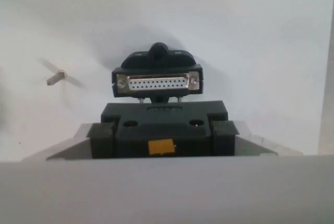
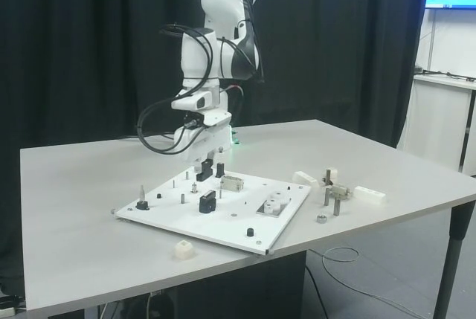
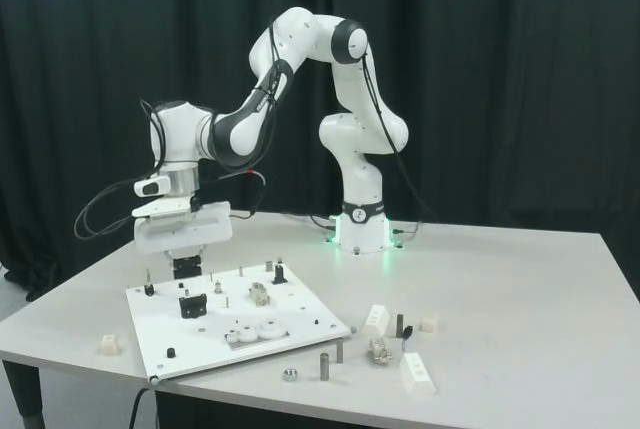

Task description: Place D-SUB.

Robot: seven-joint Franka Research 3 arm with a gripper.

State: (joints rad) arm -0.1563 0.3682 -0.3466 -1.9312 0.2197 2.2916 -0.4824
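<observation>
On my wrist view the gripper (image 1: 163, 130) gripped the D-SUB connector (image 1: 157, 82), its pin face showing over the white board (image 1: 250, 51). My first room view had it just above the board's far edge; the second agreed.

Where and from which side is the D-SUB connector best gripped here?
The D-SUB connector is best held by its black housing, the end effector coming from above. The pin face looks toward the wrist camera, so the flat sides seem the safest hold.
</observation>
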